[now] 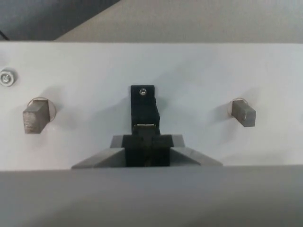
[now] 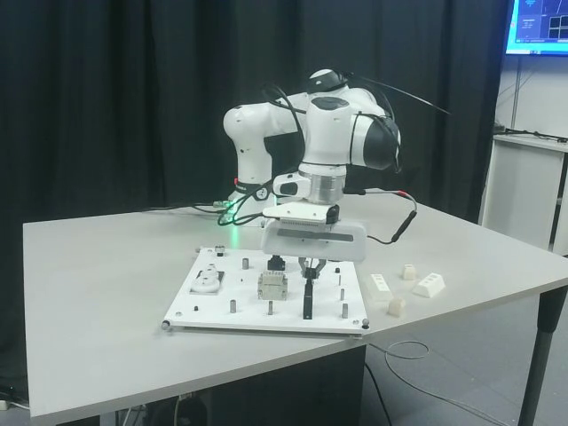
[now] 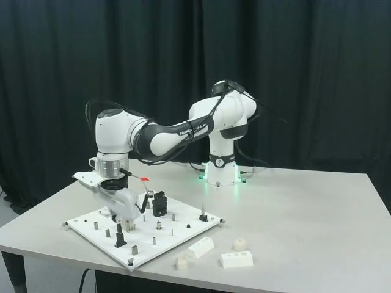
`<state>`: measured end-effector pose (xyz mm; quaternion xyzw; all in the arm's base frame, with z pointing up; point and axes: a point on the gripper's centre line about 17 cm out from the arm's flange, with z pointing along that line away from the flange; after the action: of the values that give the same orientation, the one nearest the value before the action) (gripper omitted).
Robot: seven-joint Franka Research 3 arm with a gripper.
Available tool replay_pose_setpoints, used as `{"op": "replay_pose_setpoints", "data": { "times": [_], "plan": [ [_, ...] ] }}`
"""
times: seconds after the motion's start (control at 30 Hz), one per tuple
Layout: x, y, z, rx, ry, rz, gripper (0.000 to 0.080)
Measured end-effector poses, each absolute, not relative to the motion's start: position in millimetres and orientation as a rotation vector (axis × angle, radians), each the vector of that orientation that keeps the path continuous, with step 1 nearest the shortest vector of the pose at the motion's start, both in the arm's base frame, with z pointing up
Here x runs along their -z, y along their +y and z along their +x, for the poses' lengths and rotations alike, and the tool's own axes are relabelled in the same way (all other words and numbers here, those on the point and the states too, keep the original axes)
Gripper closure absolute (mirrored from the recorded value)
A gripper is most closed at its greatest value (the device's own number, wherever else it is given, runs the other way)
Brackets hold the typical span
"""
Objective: Remove USB.
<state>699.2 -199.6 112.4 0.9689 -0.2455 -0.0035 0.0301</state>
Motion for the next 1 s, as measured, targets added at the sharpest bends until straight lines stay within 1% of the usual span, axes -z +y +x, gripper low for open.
{"op": "replay_pose_setpoints", "data": {
  "times": [1.0],
  "plan": [
    [-113.2,-202.6,699.8,0.006,-0.743,2.979,0.0775]
  ]
}}
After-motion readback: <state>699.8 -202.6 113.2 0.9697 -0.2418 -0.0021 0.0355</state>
